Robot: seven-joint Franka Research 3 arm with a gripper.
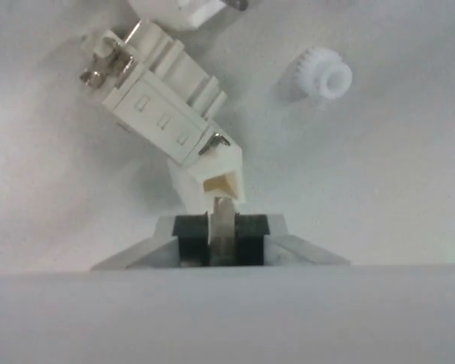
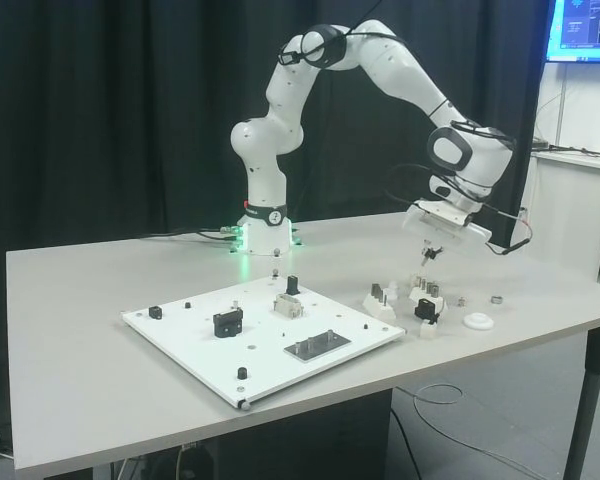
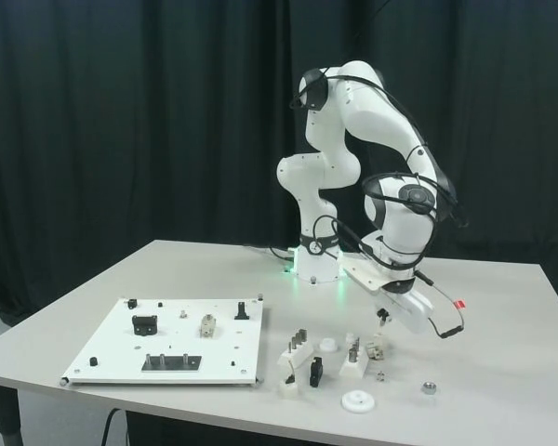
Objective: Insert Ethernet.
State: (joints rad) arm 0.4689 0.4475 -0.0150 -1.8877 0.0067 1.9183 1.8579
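My gripper (image 1: 221, 241) hangs above the table to the right of the white board (image 2: 270, 340), seen also in the second room view (image 3: 381, 316). Its black pads (image 1: 189, 236) are shut on a small pale Ethernet plug (image 1: 223, 220), which points down. In the first room view the plug (image 2: 432, 251) shows as a small piece under the hand. Right below it stands a white holder block (image 1: 167, 98) with metal pins, at some distance from the plug (image 3: 358, 356). A small pale socket block (image 2: 287, 305) sits on the board.
A white gear wheel (image 1: 324, 73) lies beside the holder. Further holders (image 2: 383, 298) (image 3: 296, 353), a flat white gear (image 2: 477, 321) and a small metal ring (image 2: 497, 297) stand on the grey table. The board carries black fixtures (image 2: 227, 322) and a grey plate (image 2: 317, 345).
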